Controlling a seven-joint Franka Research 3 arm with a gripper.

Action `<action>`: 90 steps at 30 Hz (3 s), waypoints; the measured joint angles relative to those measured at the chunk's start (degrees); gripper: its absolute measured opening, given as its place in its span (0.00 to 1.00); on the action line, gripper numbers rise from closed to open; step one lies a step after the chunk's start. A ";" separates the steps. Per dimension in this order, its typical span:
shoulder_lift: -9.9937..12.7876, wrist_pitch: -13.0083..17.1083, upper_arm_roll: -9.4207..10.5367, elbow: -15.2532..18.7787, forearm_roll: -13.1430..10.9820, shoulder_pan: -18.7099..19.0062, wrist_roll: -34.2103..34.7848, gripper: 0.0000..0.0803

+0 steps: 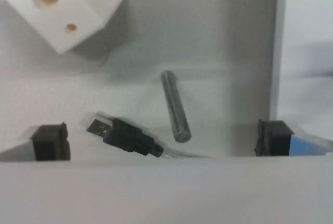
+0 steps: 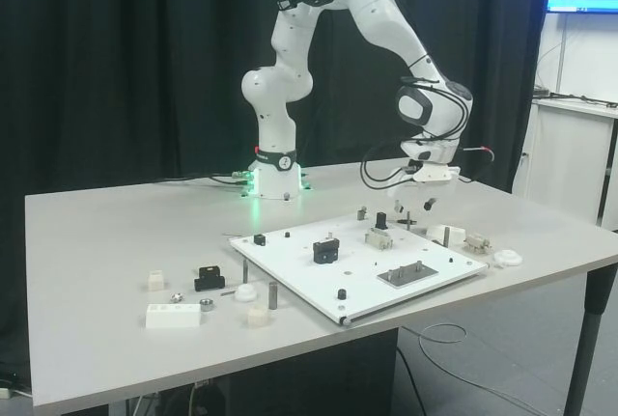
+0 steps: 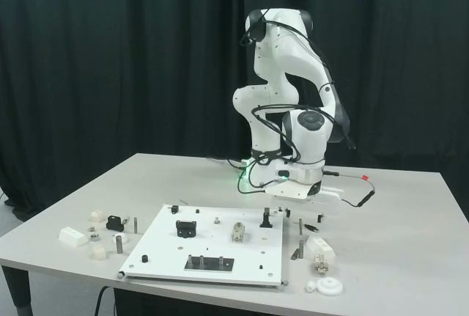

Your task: Remove square peg 4.

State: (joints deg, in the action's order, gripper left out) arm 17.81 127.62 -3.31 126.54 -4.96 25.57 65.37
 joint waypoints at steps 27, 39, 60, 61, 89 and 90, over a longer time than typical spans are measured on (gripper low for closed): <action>0.44 -7.03 -0.08 -5.31 0.92 -2.44 -1.28 1.00; 0.05 -12.97 -0.08 -9.03 0.92 -2.83 -2.43 1.00; -1.31 -16.82 -0.16 -8.68 4.34 -4.36 -9.03 1.00; -1.37 -16.82 -0.17 -8.25 4.48 -4.63 -9.35 1.00; -6.77 -7.73 -0.32 5.05 5.42 -12.19 -16.71 1.00; -6.92 -7.26 -0.34 5.57 5.43 -12.29 -16.82 1.00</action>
State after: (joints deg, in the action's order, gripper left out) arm 10.89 120.36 -3.65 132.11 0.48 13.28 48.55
